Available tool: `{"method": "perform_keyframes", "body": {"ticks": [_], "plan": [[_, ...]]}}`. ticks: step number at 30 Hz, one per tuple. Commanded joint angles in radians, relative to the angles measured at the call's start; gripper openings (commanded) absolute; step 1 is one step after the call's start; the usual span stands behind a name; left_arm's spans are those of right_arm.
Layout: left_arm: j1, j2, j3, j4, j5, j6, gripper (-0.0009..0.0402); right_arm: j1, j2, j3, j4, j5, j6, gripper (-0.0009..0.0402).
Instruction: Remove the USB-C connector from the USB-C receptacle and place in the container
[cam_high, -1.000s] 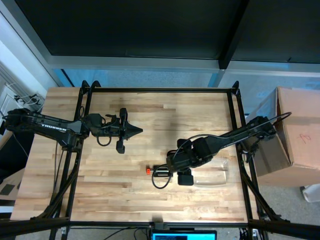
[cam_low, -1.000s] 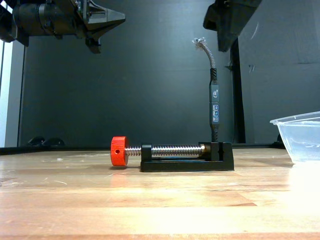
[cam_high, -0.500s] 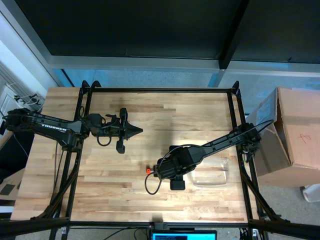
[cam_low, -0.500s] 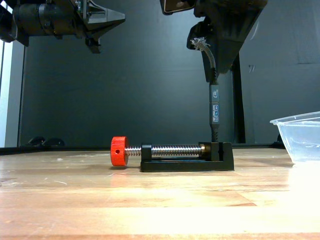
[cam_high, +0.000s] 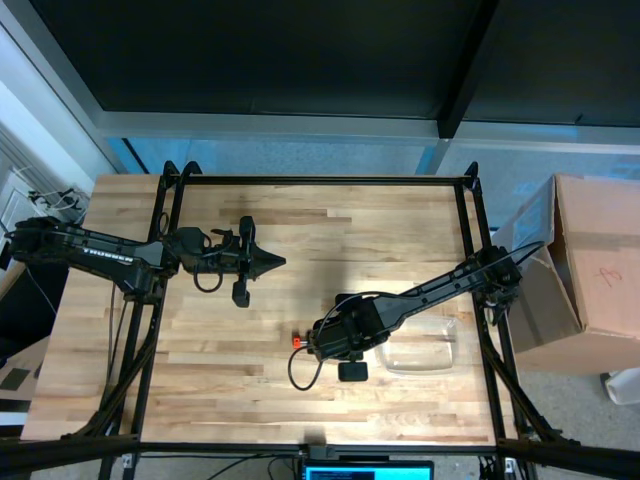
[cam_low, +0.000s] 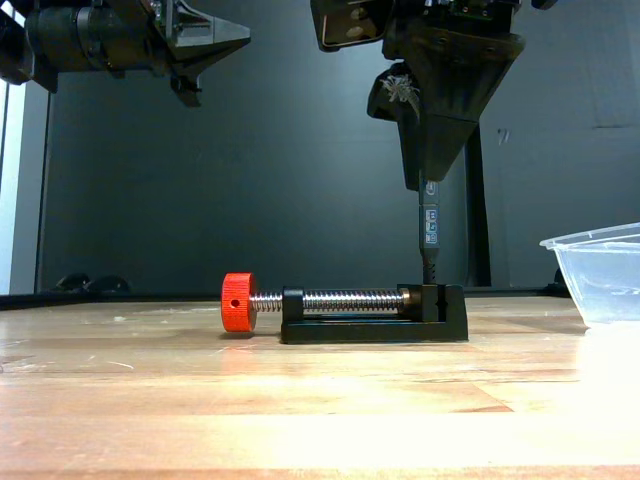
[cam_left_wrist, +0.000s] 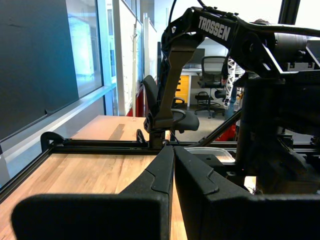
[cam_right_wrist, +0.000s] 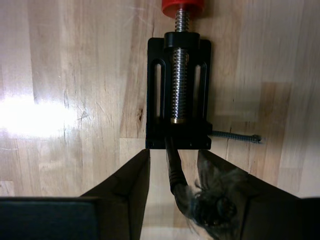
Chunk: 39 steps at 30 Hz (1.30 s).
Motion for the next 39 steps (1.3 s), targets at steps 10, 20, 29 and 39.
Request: {"method": "perform_keyframes", "body": {"ticks": [10,20,29,39], "plan": [[0.000,0.000,0.000,0.000,0.000,0.000,0.0000,0.000,0.000,-0.007,0.003,0.001,-0.040,0.0040],[0.000,0.000,0.000,0.000,0.000,0.000,0.0000,0.000,-0.001,-0.007,0.003,0.001,-0.047,-0.0001],[0.000,0.000,0.000,0.000,0.000,0.000,0.0000,-0.001,-0.009,0.003,-0.009,0.001,-0.051,0.0000],[0.000,0.000,0.000,0.000,0.000,0.000,0.0000,-0.003,-0.054,0.003,-0.011,0.004,-0.051,0.0000]]}}
